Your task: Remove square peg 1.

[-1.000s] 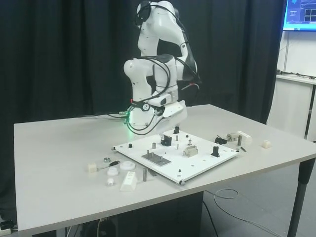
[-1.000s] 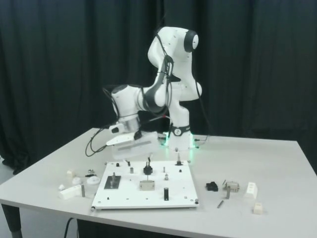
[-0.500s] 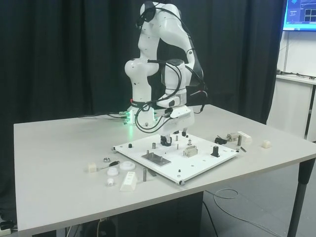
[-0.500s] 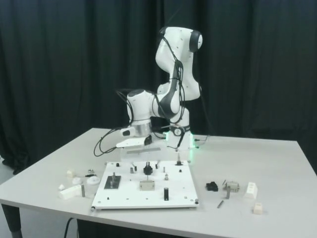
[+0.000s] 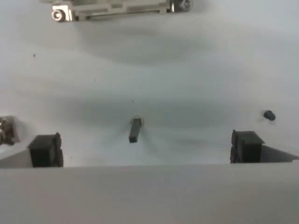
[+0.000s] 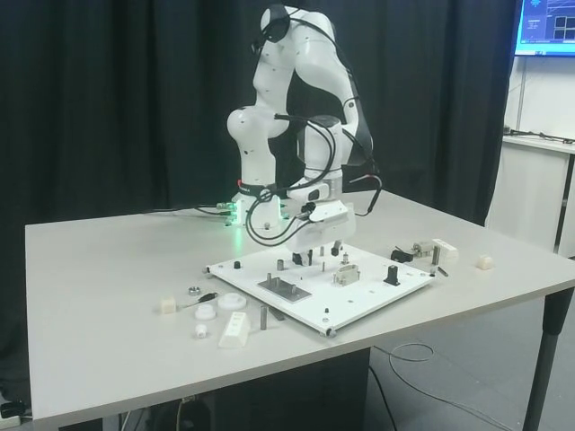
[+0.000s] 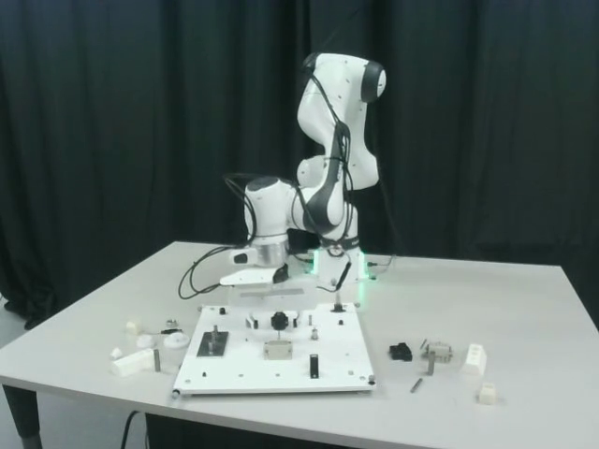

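We hold our gripper (image 5: 145, 148) above the back half of the white board (image 6: 359, 301), its 2 black fingertips (image 5: 46, 150) spread wide with nothing between them. In the wrist view, a small dark square peg (image 5: 134, 129) stands upright in the board midway between the fingertips, clear of both. We judge this to be peg 1, the piece to be pulled; the wide spread leaves room for the fingers to come down on either side of it before closing.

In the first room view, the white arm (image 6: 296, 108) folds forward from its base at the back edge of the grey table (image 6: 99, 269), wrist pointing straight down so the peg can be lifted along its own axis. In the second room view, the gripper hangs over the board's rear row, where a black knob (image 7: 278, 321) and several short posts also stand. We cannot tell from there which post is the peg.

A pale metal fitting (image 5: 112, 8) lies on the board beyond the peg, and a tiny dark stud (image 5: 269, 115) sits apart to one side. Loose white parts (image 6: 220, 316) rest on the table off the board's left edge. The pull has not yet begun; we reckon the next move is a straight descent, and a squeeze.
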`<state>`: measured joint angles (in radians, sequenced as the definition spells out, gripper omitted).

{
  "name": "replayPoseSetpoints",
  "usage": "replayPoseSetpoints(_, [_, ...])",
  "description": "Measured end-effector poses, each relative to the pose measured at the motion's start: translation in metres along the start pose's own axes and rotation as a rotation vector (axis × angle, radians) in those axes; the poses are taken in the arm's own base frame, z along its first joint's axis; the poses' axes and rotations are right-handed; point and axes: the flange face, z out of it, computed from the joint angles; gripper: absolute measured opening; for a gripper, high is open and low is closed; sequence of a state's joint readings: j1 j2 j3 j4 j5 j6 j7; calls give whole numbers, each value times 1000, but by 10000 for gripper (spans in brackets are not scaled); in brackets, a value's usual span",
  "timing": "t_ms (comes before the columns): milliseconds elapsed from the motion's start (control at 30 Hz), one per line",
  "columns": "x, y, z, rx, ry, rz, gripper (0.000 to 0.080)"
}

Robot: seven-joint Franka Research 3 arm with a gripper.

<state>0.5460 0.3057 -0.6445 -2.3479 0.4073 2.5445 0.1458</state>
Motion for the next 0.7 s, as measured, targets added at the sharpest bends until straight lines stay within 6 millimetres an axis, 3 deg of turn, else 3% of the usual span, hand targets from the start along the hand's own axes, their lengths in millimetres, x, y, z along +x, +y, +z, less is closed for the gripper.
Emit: replayPoseSetpoints(700, [-5, -13, 19, -30, 2, -28, 800])
